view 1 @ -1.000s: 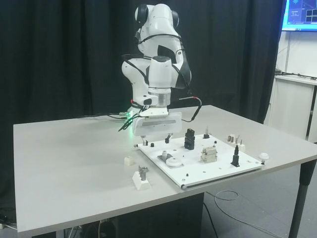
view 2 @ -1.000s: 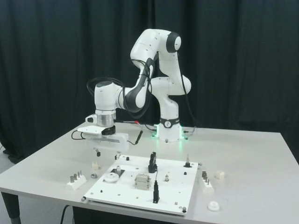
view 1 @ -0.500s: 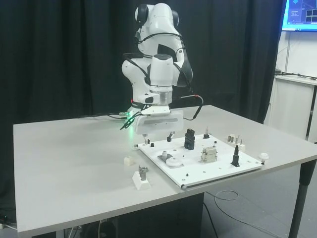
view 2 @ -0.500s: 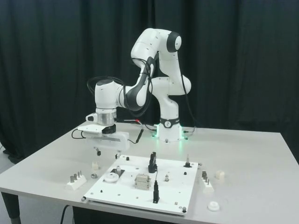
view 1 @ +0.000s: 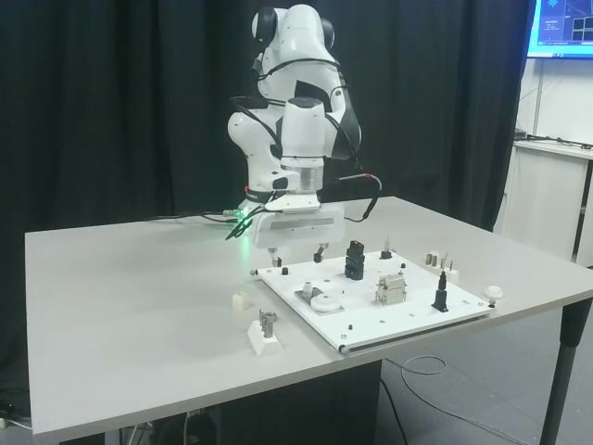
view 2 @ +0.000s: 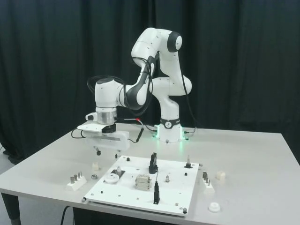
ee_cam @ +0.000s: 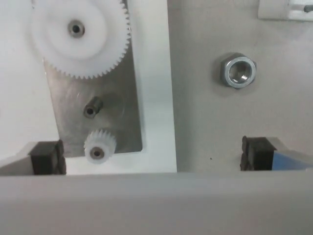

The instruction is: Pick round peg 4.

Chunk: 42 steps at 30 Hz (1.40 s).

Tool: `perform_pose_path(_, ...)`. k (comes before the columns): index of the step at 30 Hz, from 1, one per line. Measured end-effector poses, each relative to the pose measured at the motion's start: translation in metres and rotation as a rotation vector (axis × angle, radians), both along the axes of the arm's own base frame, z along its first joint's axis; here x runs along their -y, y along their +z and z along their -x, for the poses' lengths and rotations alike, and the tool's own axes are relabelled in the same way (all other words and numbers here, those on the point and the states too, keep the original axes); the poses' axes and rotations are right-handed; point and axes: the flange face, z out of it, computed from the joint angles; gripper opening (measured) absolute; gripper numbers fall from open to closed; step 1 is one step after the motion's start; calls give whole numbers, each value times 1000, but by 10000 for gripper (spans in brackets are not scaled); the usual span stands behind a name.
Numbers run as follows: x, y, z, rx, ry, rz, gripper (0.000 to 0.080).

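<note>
Round metal pegs [view 1: 268, 323] stand upright in a small white holder [view 1: 263, 341] on the grey table, left of the white board [view 1: 408, 320]; the same holder [view 2: 75, 183] sits near the table's front left corner in the second room view. Which one is peg 4 I cannot tell. My gripper [view 1: 293, 252] hangs above the board's left edge, well away from the holder, open and holding nothing. In the wrist view the gripper [ee_cam: 151, 154] has black fingertips [ee_cam: 47, 157] set wide apart over the board's edge, beside a large white gear [ee_cam: 78, 36] and a small gear [ee_cam: 99, 152].
A metal nut [ee_cam: 237, 71] lies on the table by the board, near a small white block [view 1: 241, 299]. The board carries a black connector [view 1: 353, 260], a grey module [view 1: 390, 289] and a black upright part [view 1: 439, 297]. Another peg holder [view 2: 206, 183] and a white cap [view 2: 214, 206] lie right.
The gripper has risen a little above the board's left edge, still open and holding nothing. Nothing on the table has moved.
</note>
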Motion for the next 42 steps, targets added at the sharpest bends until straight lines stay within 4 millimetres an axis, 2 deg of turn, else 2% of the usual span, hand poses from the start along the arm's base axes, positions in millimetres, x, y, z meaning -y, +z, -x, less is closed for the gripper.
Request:
perform_pose_path(11,1,13,-11,35,-17,10,800)
perform_pose_path(17,7,30,-27,94,-18,37,800)
perform_pose_path(25,24,45,-56,149,-22,83,800)
perform_pose_path(32,41,47,-76,158,-28,114,800)
perform_pose_path(42,60,43,-93,118,-41,115,800)
